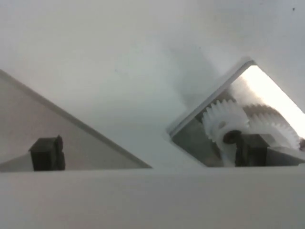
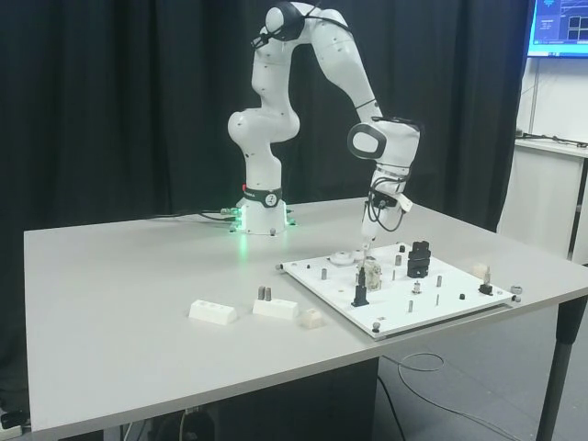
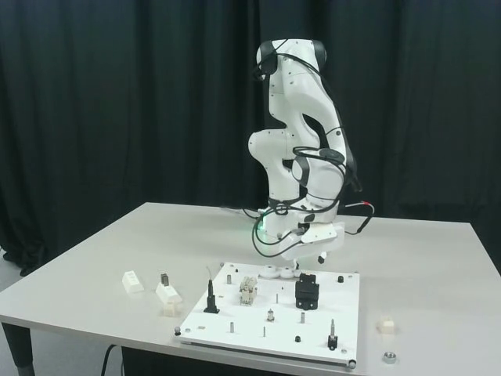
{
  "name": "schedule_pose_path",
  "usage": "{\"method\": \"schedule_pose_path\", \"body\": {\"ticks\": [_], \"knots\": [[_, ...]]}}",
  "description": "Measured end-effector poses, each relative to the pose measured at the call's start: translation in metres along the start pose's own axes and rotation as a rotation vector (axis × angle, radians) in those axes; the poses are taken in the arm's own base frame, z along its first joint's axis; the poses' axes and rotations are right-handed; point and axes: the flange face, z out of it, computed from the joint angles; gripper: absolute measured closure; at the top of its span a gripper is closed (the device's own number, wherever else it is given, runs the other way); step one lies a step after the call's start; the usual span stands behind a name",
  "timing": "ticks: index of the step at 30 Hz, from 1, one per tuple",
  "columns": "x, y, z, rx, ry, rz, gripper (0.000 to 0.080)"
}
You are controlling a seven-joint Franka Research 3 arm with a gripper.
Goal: Insert small gear.
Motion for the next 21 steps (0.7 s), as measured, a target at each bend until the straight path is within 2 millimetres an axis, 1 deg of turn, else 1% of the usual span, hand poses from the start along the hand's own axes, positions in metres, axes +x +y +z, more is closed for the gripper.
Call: {"method": "schedule_pose_path", "body": {"ticks": [13, 21], "knots": [[-0.0015, -0.0023, 0.0015, -0.001, -0.003, 0.006, 0.0003], [0.0013, -0.0034, -0.0019, 0.003, 0.006, 0.012, 0.0003]]}}
